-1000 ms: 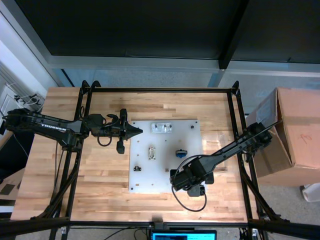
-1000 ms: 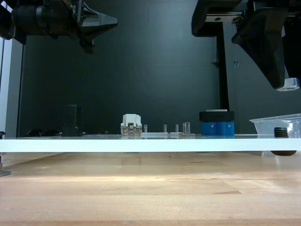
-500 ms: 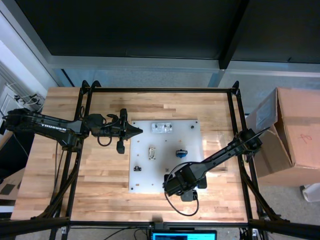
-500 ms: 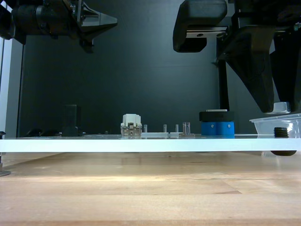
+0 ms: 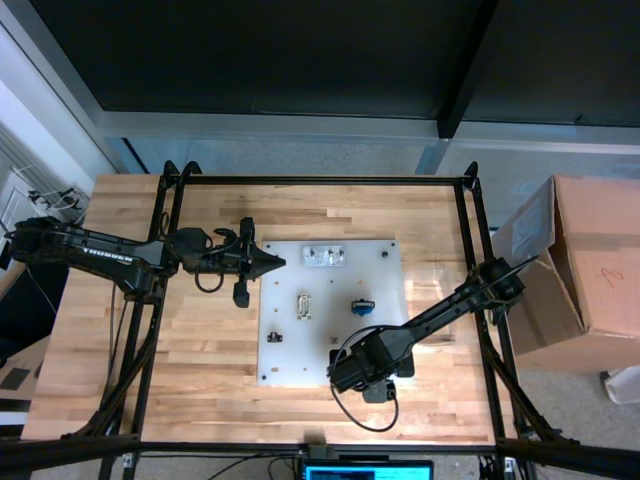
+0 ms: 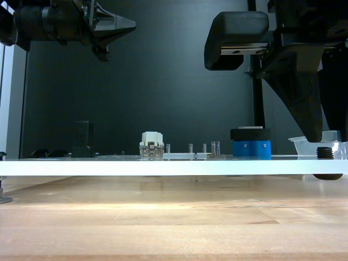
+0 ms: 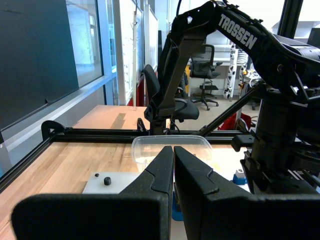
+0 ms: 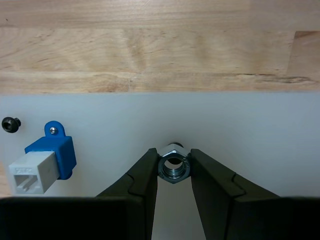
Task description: Pick the M12 nut and place it on its threads and fasten
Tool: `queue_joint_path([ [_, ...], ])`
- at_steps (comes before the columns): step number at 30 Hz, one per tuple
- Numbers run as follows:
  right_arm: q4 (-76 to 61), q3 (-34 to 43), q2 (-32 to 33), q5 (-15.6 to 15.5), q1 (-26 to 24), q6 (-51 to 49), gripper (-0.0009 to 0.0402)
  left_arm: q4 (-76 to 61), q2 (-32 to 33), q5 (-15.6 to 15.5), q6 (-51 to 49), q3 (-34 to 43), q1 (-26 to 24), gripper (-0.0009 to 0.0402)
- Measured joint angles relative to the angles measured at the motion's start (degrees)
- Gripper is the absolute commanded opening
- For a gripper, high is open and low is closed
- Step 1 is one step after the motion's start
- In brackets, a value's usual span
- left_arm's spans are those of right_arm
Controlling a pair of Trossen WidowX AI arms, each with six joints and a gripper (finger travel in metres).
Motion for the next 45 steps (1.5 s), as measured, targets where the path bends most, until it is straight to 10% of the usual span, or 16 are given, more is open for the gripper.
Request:
queue_joint_path([
  [45,4.96,-4.00,-0.50,-0.24,-0.76,3.96,0.0025,0.00,0.00,0.00,0.00,0.00,0.00,0.0000],
])
